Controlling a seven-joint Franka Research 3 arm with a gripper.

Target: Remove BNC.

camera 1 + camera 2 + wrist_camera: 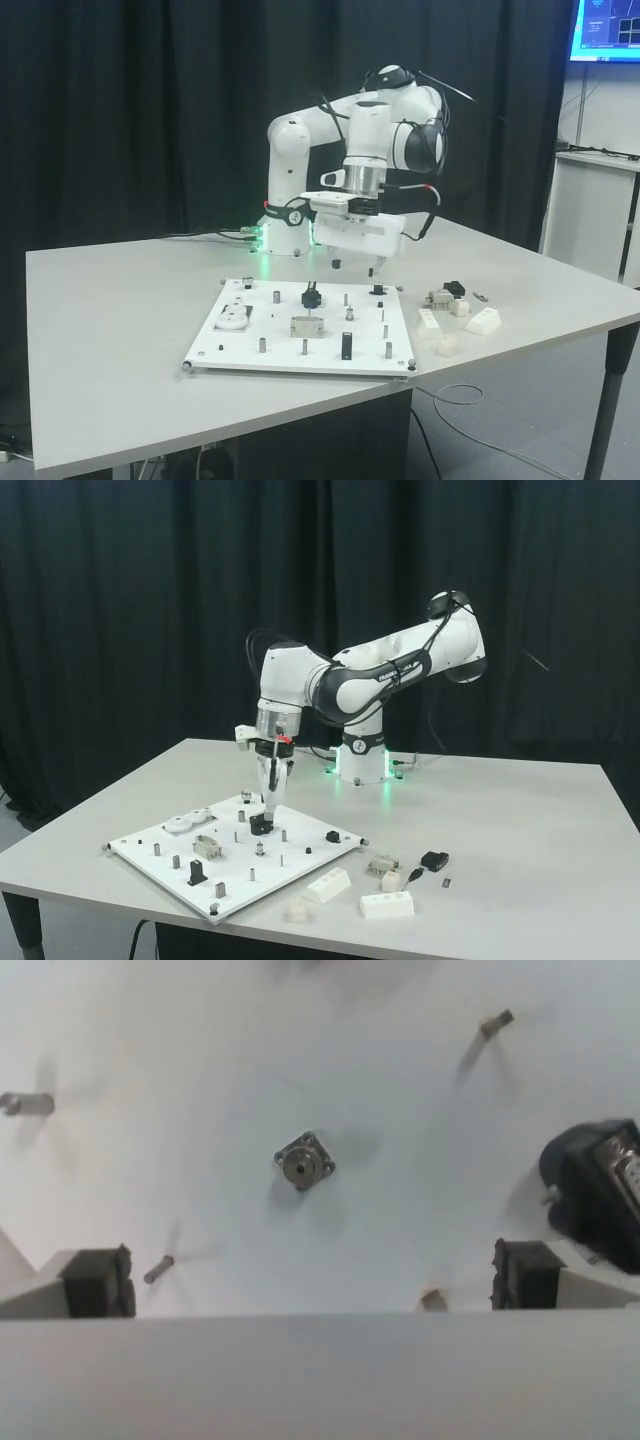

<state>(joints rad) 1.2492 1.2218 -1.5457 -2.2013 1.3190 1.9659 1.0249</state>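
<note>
Gripper (310, 1282) is held above the white board (300, 340), fingers spread wide, nothing gripped. BNC socket (304, 1163) is seen between the fingertips in the wrist view, bare, approx. centred. Black connector (600, 1195) sits near one finger. Risk: if descent is skewed, that connector gets clipped, or the low BNC body is missed and pads slip off.

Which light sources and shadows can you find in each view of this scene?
Wrist view: each peg and the square metal fitting throw faint, soft shadows across the white board. First room view: a green glow at the arm's base and a lit screen. Second room view: the same green glow against a black curtain.
</note>
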